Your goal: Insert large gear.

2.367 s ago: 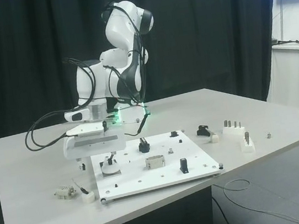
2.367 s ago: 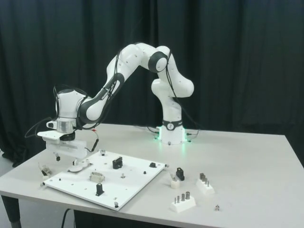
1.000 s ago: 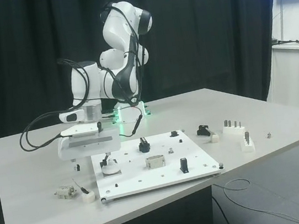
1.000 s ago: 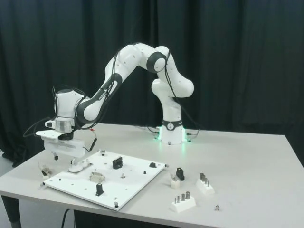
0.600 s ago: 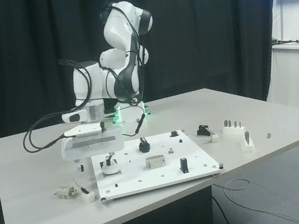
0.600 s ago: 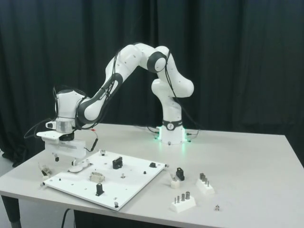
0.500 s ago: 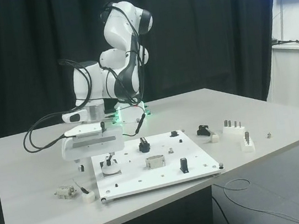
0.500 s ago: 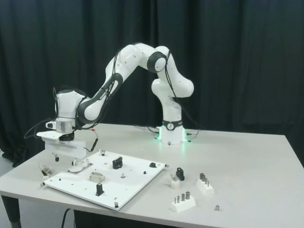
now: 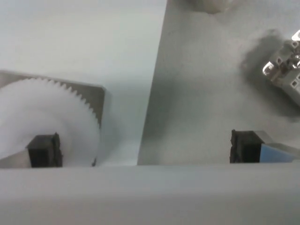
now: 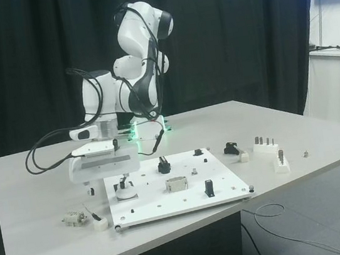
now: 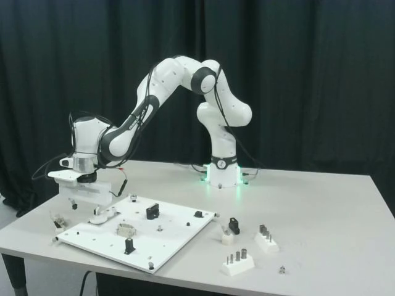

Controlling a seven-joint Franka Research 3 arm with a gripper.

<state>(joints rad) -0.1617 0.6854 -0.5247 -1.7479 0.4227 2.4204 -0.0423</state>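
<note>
One white toothed plastic gear [image 9: 44, 119] lies on the white square board [image 10: 172, 190]; claw [image 9: 140, 149] spread wide above, one black fingertip [image 9: 44, 150] over the gear, other over grey worktop [image 9: 206, 103].

A grey table [image 10: 32, 185] is shown, carrying a white board [image 10: 186, 198] near its front edge. Beside the board's corner nearest the gripper, a metal connector [image 10: 73, 219] and a small white block [image 10: 99, 225] are laid directly on the table. On the board's opposite side, a black clip on a white piece [image 10: 235, 151] and two white pin holders [image 10: 273, 153] are set, with a tiny bolt [image 10: 306, 154] beyond them. The arm's base [image 11: 223, 176] is bolted well behind the board.
</note>
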